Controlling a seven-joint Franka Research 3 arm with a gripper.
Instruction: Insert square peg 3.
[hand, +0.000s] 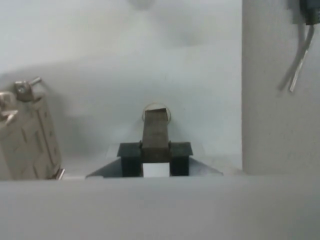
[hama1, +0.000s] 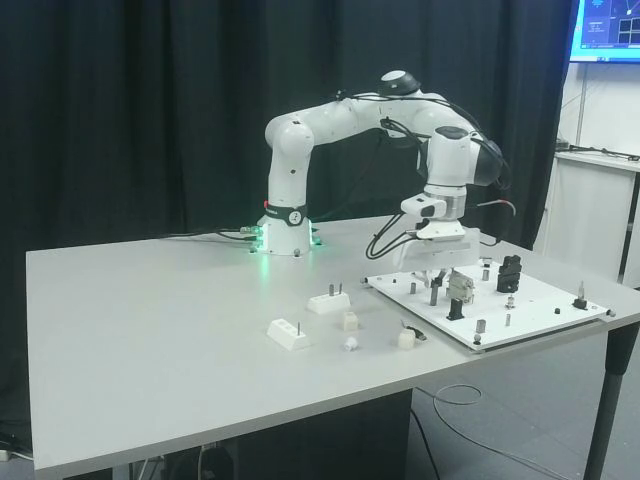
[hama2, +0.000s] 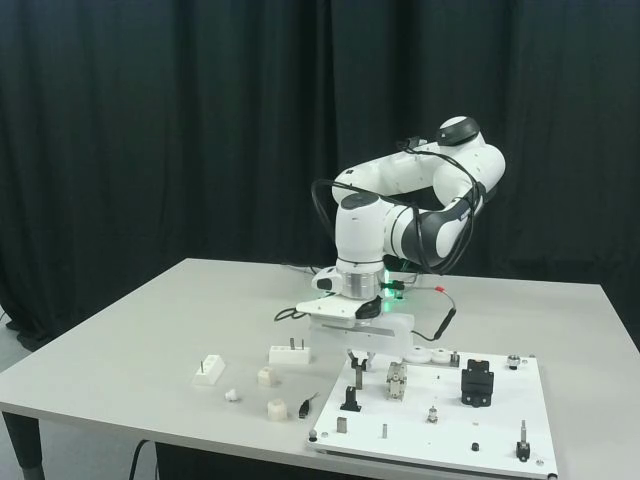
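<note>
My gripper is shut on a dark square peg, its black fingertips pressing on either side. The peg points straight down at the white board, and its lower end lies over a round ringed hole; whether it touches the board I cannot tell. In the first room view the gripper hangs low over the near left part of the board. The second room view has the gripper just above the board, with the peg between the fingers.
A metal block fixture stands close beside the gripper on the board. A black holder, a small black post and several pins also stand there. White blocks and small cubes lie on the grey table.
</note>
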